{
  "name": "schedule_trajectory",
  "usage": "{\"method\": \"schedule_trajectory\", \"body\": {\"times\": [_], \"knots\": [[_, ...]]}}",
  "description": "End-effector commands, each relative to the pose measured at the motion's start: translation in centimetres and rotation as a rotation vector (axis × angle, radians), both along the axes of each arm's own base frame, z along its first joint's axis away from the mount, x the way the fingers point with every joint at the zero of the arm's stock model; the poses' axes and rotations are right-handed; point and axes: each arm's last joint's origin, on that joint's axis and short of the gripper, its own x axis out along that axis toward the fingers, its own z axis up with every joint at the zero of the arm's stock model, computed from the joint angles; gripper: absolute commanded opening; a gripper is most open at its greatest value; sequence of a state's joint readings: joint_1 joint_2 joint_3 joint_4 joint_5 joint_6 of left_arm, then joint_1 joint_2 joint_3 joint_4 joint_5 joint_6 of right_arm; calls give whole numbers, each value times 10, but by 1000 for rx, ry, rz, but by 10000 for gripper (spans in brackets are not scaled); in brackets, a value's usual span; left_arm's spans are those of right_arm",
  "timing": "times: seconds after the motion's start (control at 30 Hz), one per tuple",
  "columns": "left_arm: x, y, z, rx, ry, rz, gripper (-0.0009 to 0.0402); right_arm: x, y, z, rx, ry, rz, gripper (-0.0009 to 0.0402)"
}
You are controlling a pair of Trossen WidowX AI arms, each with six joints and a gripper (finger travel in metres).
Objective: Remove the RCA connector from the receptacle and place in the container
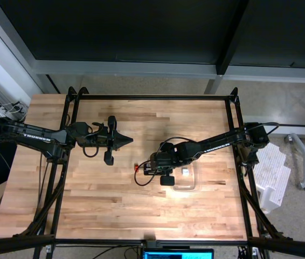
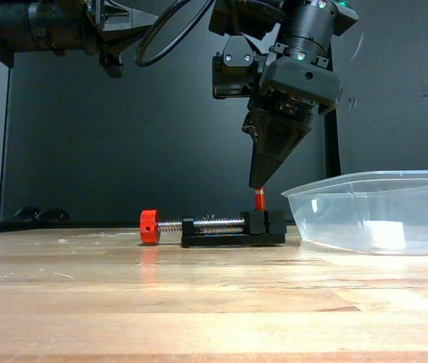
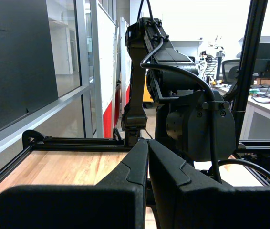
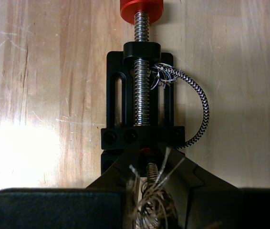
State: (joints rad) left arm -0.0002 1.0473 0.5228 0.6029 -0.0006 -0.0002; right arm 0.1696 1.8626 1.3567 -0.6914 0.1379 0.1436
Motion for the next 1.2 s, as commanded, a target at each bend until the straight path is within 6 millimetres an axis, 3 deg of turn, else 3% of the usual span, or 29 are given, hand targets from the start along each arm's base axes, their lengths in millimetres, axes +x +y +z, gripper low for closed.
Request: {"method": "schedule_trajectory", "body": {"times": [0.03,0.77,1.2], "knots": [[0,0,0,0,0,0,0,0,0,2,0,-5,1,2],[0,0,0,0,0,0,0,-27,-4,63,23,-144,3,2],[0,0,0,0,0,0,0,-46,-7,68,38,-148,3,2]]}}
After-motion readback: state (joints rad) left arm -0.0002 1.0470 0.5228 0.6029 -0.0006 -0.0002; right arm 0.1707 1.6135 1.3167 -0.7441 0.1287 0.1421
